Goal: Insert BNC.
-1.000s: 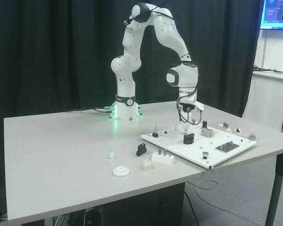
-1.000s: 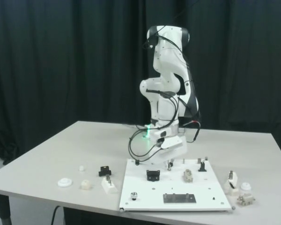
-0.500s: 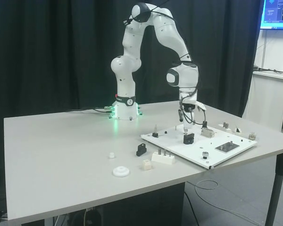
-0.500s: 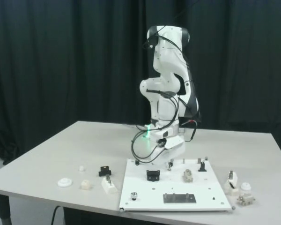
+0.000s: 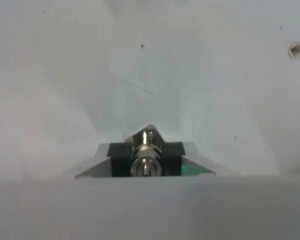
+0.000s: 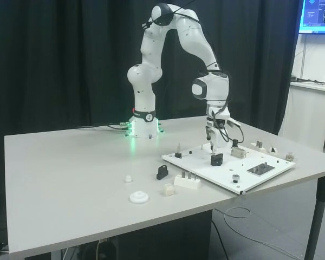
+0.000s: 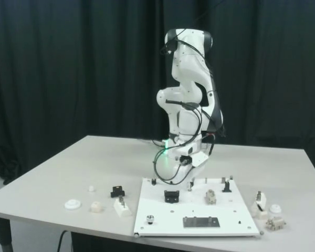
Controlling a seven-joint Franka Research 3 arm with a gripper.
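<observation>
Metal BNC connector (image 5: 146, 159) only clear from wrist | claw (image 6: 210, 142) low over white board (image 6: 227, 168) | claw spread: cannot tell

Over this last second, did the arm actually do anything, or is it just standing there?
Its wrist turned: the pincer swung round over the white board, staying low above the same spot. The wrist view shows a metal connector right beneath it. The loose parts on the grey table did not move.
</observation>
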